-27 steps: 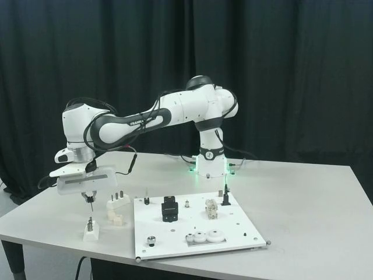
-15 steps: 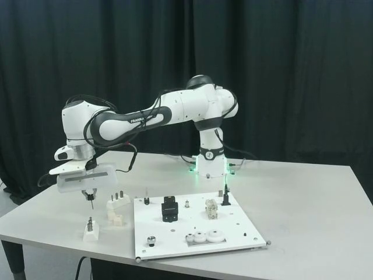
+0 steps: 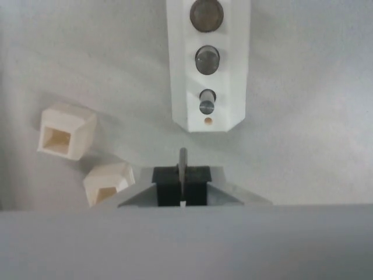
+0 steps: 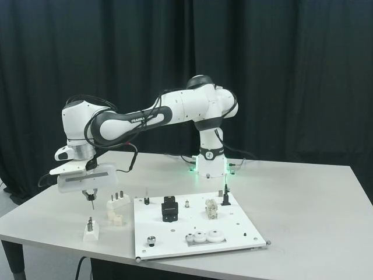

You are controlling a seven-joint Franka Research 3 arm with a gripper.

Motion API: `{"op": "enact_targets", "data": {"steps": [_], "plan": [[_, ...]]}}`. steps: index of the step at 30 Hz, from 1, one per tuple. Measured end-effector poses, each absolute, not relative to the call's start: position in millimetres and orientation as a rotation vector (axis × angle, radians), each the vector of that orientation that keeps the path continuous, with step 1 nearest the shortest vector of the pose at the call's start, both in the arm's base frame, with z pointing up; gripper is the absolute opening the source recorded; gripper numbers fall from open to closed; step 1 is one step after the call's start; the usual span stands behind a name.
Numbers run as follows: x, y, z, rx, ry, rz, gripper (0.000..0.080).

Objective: Insert round peg 1.

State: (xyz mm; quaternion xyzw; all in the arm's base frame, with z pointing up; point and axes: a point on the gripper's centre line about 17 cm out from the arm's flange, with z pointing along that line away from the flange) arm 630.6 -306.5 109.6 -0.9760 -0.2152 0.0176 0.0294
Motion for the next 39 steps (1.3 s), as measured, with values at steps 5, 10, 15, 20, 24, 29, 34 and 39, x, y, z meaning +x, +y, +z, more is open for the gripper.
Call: {"op": "enact_targets", "data": {"steps": [5, 10, 15, 20, 24, 29, 34, 39], "plan": [[631.0, -305.9, 109.4, -3.009, -0.665, 0.054, 0.0014], [631.4, -305.3, 109.3, -3.008, -0.667, 0.054, 0.0014], [632.0, -304.4, 109.3, -3.008, -0.67, 0.054, 0.0014], [632.1, -302.0, 109.1, -3.003, -0.674, 0.057, 0.0014], [630.0, -297.4, 109.1, -2.99, -0.676, 0.066, 0.0014], [622.8, -288.5, 110.9, -2.959, -0.676, 0.095, 0.0014], [609.0, -276.0, 116.4, -2.917, -0.671, 0.142, 0.0014], [594.1, -261.2, 123.6, -2.876, -0.659, 0.179, 0.0014]]}}
